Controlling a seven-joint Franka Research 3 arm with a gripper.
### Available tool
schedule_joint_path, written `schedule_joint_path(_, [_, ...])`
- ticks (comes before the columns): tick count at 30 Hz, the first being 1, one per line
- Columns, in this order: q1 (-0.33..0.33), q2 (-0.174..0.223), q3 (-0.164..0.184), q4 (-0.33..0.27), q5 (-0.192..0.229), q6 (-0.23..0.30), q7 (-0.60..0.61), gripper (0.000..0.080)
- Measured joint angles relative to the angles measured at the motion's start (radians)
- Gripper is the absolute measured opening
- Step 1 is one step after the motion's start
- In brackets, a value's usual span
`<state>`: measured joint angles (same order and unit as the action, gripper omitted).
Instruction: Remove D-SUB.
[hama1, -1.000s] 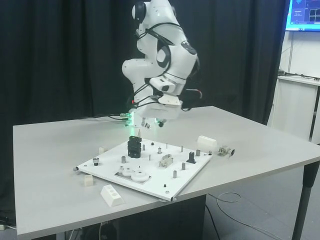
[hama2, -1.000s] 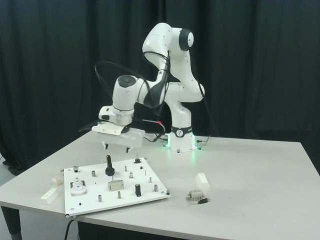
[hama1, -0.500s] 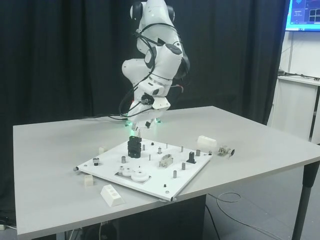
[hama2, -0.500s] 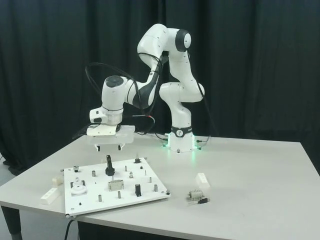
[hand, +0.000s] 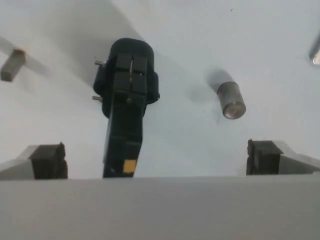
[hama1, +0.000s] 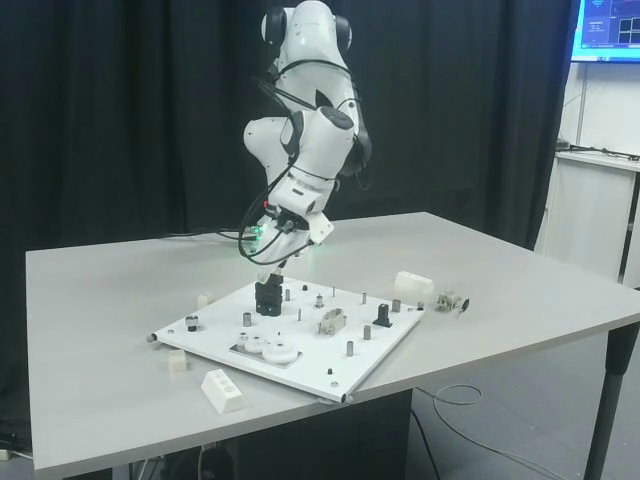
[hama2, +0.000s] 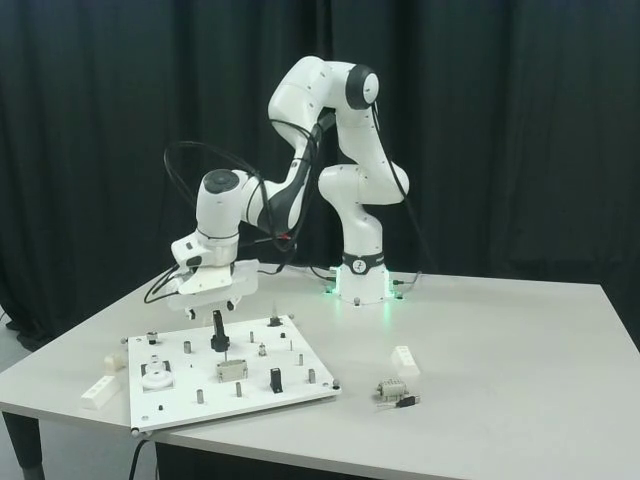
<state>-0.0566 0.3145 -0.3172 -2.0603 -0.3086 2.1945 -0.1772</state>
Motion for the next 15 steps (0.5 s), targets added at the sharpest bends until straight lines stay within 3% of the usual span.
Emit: schedule_joint_path(15, [0.0,0.032,-0.009,0.0,-0.001,0.015,-0.025,0.08])
